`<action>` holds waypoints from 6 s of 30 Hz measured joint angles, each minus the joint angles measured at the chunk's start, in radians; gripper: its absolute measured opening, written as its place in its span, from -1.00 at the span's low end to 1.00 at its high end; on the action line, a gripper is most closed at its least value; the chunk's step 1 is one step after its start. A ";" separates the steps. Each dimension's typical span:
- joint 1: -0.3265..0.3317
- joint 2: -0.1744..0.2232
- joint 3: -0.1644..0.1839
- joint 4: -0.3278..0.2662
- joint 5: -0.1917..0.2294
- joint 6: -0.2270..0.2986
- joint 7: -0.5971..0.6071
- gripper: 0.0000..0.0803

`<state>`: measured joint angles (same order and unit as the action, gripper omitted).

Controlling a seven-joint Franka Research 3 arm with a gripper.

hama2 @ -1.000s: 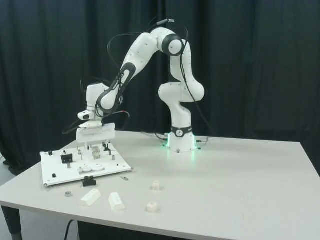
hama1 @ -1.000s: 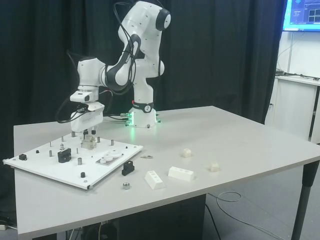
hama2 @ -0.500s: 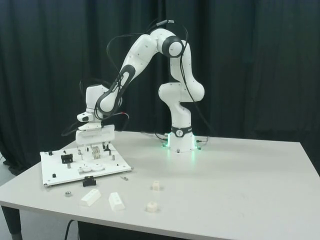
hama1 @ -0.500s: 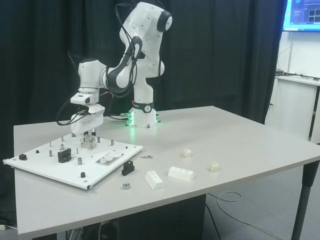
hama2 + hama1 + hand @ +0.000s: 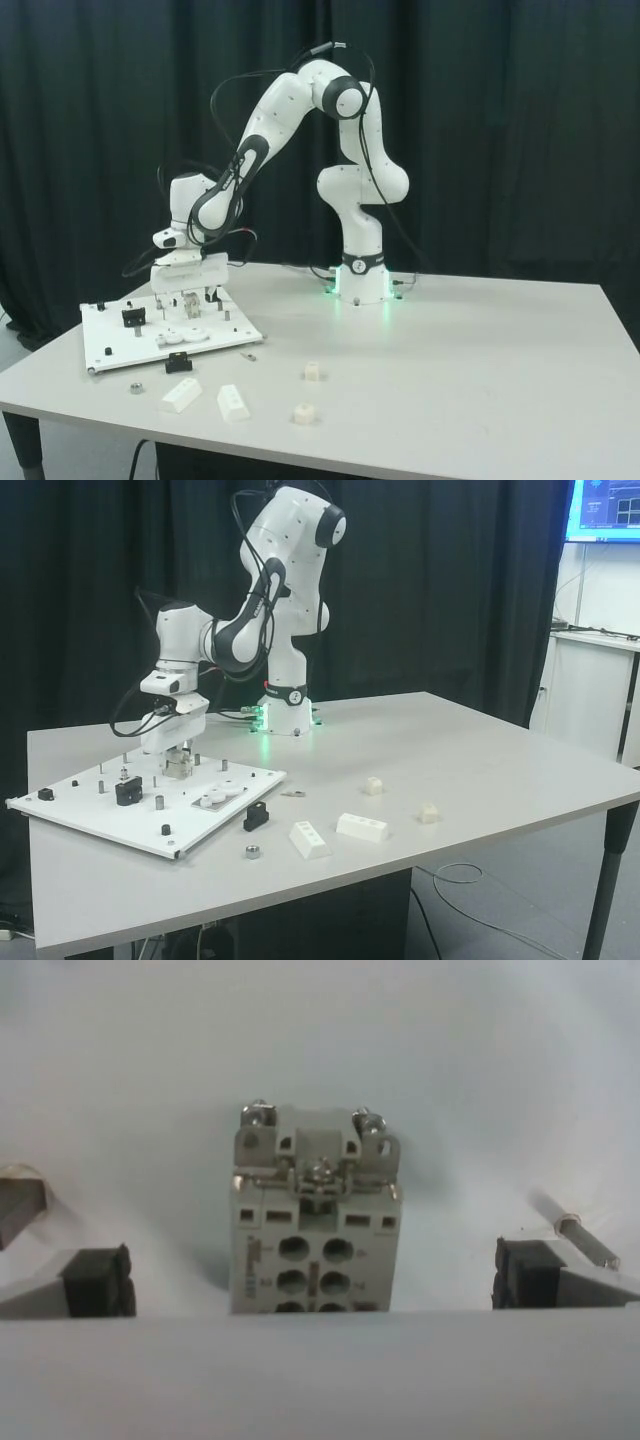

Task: Remove waterproof.

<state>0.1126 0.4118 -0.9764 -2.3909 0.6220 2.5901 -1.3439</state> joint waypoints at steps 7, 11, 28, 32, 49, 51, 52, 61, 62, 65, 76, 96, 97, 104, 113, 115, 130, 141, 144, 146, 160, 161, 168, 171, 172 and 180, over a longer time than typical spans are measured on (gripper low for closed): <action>-0.005 0.000 0.000 0.000 0.000 -0.002 0.000 0.99; -0.008 0.000 0.000 0.000 0.000 -0.007 0.000 0.99; -0.015 0.000 -0.001 0.011 0.000 -0.033 0.008 -0.18; -0.018 0.001 0.000 0.014 0.000 -0.039 0.015 -0.18; -0.033 0.002 0.010 0.023 0.000 -0.051 0.015 -0.19; -0.033 0.002 0.010 0.023 0.000 -0.054 0.015 -0.19; -0.034 0.002 0.009 0.024 0.000 -0.056 0.015 -0.19; -0.036 0.002 0.008 0.026 0.000 -0.065 0.015 -0.20; -0.036 0.002 0.008 0.027 0.000 -0.065 0.015 -0.20; -0.036 0.003 0.009 0.027 0.000 -0.065 0.015 -0.20; -0.038 0.004 0.010 0.028 0.000 -0.065 0.015 -0.20; -0.043 0.008 0.011 0.037 0.000 -0.078 0.024 -0.20; -0.044 0.008 0.011 0.038 0.000 -0.079 0.024 -0.20; -0.048 0.009 0.012 0.042 0.000 -0.088 0.025 -0.20; -0.051 0.009 0.013 0.044 0.000 -0.094 0.025 -0.20; -0.051 0.009 0.013 0.044 0.000 -0.095 0.025 -0.20; -0.052 0.009 0.013 0.046 0.001 -0.098 0.025 -0.20; -0.053 0.009 0.013 0.046 0.002 -0.098 0.025 -0.20; -0.053 0.009 0.013 0.046 0.002 -0.098 0.025 -0.20; -0.053 0.009 0.013 0.046 0.002 -0.098 0.025 -0.20; -0.055 0.009 0.013 0.046 0.003 -0.098 0.028 -0.21; -0.055 0.009 0.013 0.046 0.004 -0.098 0.028 -0.21; -0.056 0.009 0.013 0.048 0.013 -0.103 0.028 -0.21; -0.057 0.009 0.012 0.049 0.015 -0.107 0.028 -0.21; -0.057 0.009 0.012 0.049 0.016 -0.108 0.028 -0.21; -0.059 0.009 0.012 0.050 0.019 -0.111 0.028 -0.21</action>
<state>0.0537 0.4206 -0.9642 -2.3408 0.6412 2.4788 -1.3158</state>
